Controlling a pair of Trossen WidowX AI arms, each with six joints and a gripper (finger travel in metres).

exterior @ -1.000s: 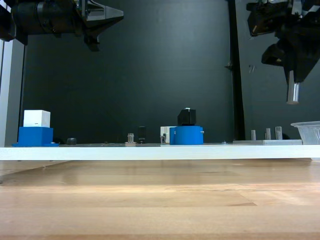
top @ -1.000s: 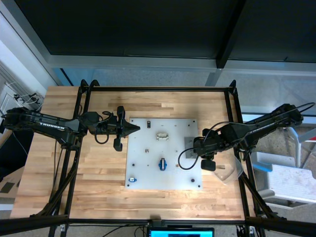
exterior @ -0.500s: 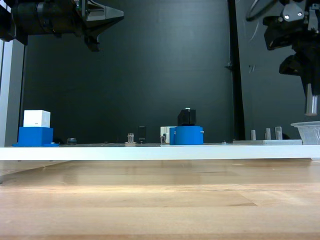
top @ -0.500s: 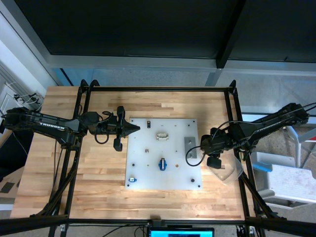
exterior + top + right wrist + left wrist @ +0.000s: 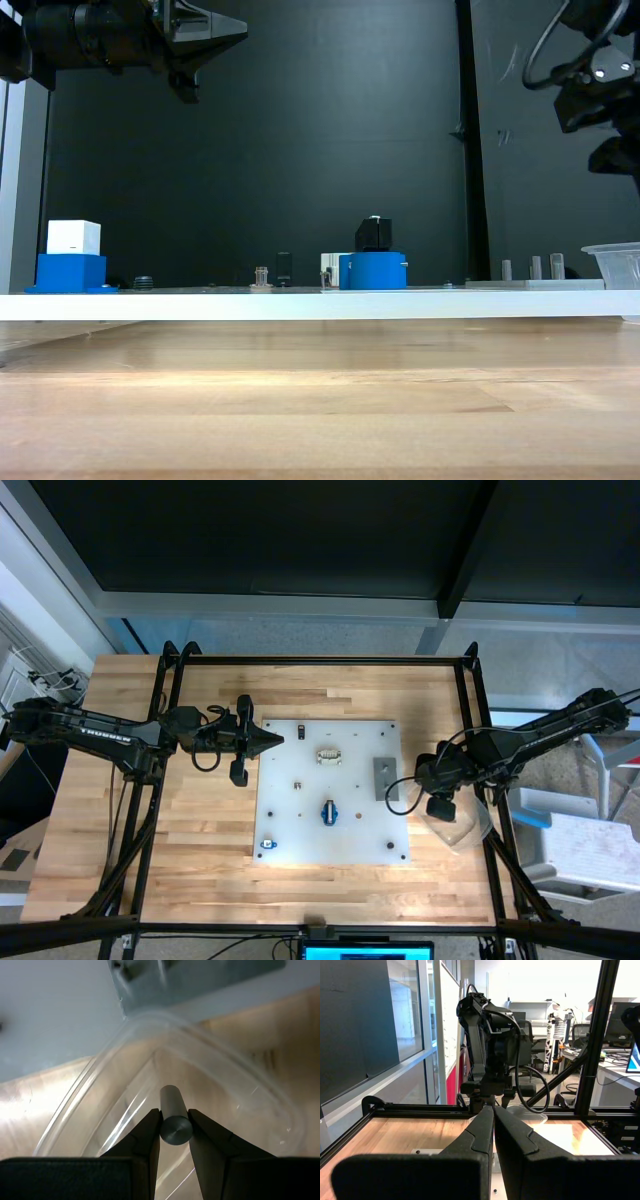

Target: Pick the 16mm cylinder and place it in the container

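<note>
The silver-grey 16mm cylinder sits pinched between the fingers of my right gripper, which is shut on it. Directly beneath it lies the clear container, its rim and inner floor showing around the peg. From above, the right gripper hovers over the container just off the white board's right edge. The low view shows only the container's rim; the cylinder is out of that view. My left gripper is shut, held high at the board's left edge, nothing in it.
The white task board carries a blue upright part, a grey rectangular block with thin pegs, and a blue-and-white piece. A black frame surrounds the table.
My right gripper carried the cylinder rightward and down, from beside the grey block to above the container. The cylinder has left the low view. The left arm stayed still.
</note>
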